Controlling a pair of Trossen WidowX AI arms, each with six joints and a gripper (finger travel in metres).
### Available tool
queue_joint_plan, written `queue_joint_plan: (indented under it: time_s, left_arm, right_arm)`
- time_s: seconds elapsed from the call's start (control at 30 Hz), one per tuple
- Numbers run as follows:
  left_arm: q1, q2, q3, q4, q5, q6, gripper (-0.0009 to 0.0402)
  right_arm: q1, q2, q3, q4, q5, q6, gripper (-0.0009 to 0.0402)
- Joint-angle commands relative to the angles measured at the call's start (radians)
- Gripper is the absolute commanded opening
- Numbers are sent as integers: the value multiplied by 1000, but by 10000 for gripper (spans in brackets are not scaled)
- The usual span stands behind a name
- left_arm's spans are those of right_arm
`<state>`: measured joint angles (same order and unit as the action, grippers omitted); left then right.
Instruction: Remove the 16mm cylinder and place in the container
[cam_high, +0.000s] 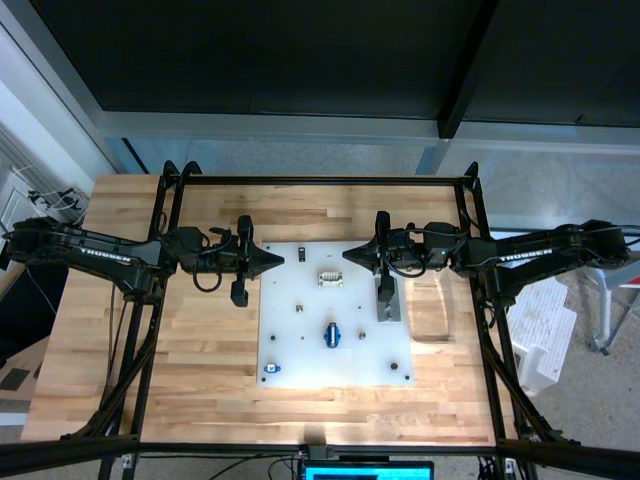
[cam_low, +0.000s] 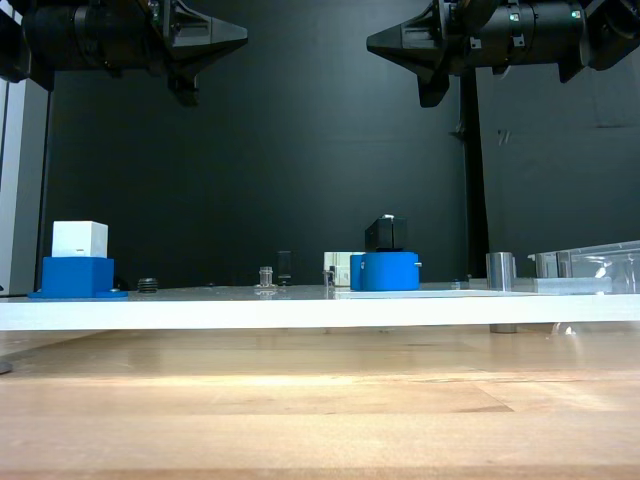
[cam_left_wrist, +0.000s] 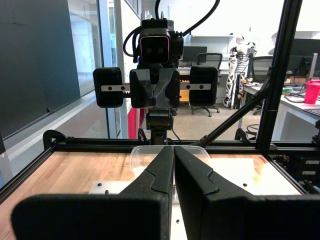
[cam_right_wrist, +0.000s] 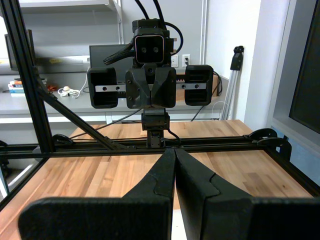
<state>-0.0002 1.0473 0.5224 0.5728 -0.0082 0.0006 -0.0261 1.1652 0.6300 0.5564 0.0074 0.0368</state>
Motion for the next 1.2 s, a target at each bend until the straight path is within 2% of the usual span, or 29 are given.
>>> queue_joint_plan:
  time_s: [0.03, 0.8, 0.93, 1.2]
  left_arm:
    - [0, 0, 0, 0, 0, 0, 0]
    - [0, 0, 0, 0, 0, 0, 0]
    - [0, 0, 0, 0, 0, 0, 0]
    - [0, 0, 0, 0, 0, 0, 0]
  right_arm:
    - [0, 0, 0, 0, 0, 0, 0]
    - [0, 0, 0, 2, 0, 1, 0]
    - [1, 0, 7, -11, -5, 31, 0]
    - [40, 4, 146, -425, 27, -1, 0]
